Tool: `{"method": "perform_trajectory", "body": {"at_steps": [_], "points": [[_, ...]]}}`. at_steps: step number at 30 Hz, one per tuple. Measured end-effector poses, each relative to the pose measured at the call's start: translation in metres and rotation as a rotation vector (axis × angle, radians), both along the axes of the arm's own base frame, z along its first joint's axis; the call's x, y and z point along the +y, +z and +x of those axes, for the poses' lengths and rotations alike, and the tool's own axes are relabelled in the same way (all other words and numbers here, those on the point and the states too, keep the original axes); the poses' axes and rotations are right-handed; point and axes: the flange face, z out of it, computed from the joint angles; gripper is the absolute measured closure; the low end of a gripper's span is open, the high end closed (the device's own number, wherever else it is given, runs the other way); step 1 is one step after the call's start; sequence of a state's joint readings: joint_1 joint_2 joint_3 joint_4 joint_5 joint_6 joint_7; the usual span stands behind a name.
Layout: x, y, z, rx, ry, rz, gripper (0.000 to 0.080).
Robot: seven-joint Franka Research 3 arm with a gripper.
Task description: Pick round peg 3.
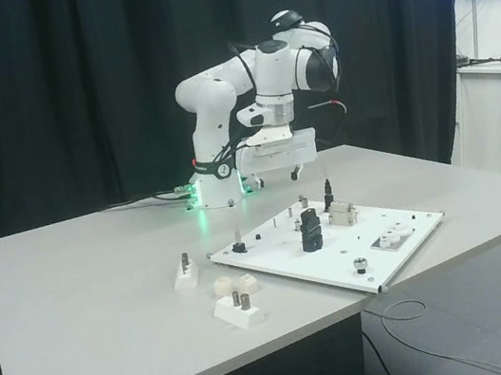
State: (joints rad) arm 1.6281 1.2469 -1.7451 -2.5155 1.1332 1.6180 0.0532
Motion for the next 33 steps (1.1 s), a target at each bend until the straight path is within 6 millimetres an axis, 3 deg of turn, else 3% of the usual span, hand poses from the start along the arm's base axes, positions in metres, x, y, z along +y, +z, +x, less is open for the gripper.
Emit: {"method": "perform_trajectory", "body": {"at_steps": [33], "points": [[0.002,0.020,0.003,-0.063,0.193,0.062,0.0003]]}}
